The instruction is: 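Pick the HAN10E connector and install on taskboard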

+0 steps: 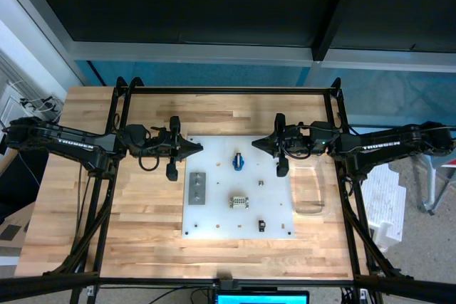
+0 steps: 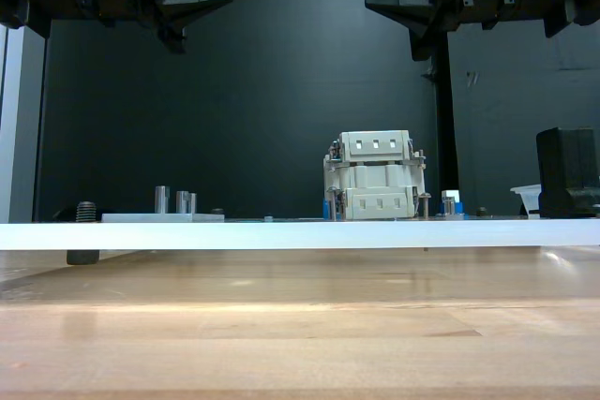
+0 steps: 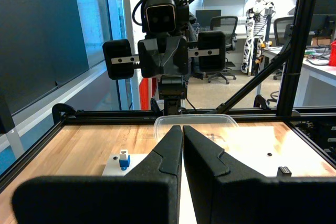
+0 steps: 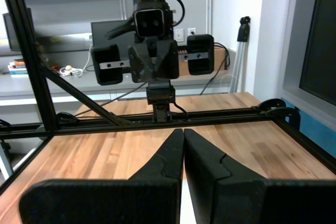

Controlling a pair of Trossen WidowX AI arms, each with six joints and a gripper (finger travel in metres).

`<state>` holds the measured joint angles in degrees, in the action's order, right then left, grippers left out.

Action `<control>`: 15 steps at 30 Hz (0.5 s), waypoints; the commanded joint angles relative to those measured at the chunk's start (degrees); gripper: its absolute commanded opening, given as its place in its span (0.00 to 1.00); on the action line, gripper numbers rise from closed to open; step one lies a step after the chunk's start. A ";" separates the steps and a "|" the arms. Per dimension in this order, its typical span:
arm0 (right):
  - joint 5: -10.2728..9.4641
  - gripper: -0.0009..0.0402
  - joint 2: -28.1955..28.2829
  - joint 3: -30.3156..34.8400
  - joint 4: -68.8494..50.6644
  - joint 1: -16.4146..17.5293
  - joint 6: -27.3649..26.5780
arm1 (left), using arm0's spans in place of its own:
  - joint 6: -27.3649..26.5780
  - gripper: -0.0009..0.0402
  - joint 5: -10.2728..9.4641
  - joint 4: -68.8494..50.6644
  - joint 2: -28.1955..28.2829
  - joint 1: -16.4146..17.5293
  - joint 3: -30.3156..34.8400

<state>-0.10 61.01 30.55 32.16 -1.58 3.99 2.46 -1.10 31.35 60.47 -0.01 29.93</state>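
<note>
High view, from the left: the left gripper hangs over the far left edge of the taskboard, its fingers pressed together on nothing. Toward the middle, the HAN10E connector stands upright on the board, nearer the camera than the blue knob. The low view shows it stacked on a matching base, so I judge it seated, which would explain both arms being held high and clear of it. At the right, the right gripper mirrors the first, likewise closed and empty, near the clear tray.
</note>
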 commanded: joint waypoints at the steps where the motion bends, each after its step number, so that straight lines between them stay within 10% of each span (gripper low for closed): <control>1: 0.00 0.02 0.04 0.31 -0.22 0.15 0.04 | 0.00 0.02 0.00 0.02 0.02 0.00 0.02; 15: 0.00 0.02 0.22 1.66 -2.32 0.46 -0.24 | 0.00 0.02 0.02 0.02 0.02 0.00 0.02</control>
<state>-0.10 61.19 31.81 30.17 -1.17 3.95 2.44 -1.10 31.35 60.47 -0.01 29.95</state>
